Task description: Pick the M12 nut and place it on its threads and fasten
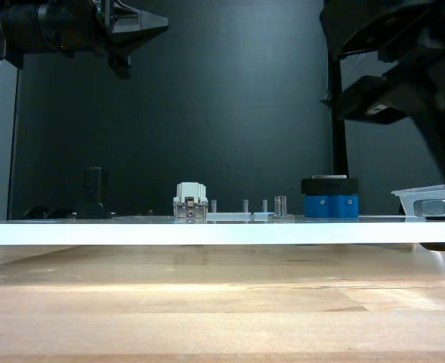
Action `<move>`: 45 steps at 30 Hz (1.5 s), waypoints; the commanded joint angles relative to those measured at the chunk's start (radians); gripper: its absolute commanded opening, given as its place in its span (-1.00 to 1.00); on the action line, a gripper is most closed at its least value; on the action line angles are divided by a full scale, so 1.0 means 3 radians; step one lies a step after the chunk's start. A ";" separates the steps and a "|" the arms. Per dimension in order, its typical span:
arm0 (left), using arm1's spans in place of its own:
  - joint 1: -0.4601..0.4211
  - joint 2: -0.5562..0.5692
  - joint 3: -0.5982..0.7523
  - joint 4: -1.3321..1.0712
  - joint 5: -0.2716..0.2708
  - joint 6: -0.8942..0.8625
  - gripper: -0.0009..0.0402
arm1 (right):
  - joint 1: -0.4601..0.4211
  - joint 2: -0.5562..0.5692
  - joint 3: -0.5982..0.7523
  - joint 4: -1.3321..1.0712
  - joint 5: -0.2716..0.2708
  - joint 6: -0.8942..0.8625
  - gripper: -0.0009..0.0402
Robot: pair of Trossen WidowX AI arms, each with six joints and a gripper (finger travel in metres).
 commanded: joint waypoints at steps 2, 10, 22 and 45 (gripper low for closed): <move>0.0000 0.0003 0.0000 0.0001 0.0000 0.0000 -0.96 | -0.0005 0.0001 -0.0003 0.0050 0.0257 -0.0004 -0.96; 0.0000 0.0003 0.0000 0.0000 0.0000 0.0000 -0.96 | -0.0004 0.0121 -0.0011 0.0229 0.0251 -0.0011 -0.96; 0.0000 0.0003 0.0000 0.0000 0.0000 0.0000 -0.96 | -0.0001 0.0009 0.0003 -0.0038 -0.0758 -0.0113 -0.96; 0.0000 0.0003 0.0000 0.0000 0.0000 0.0000 -0.96 | -0.0009 0.0117 -0.0034 0.0230 0.0064 -0.0093 -0.96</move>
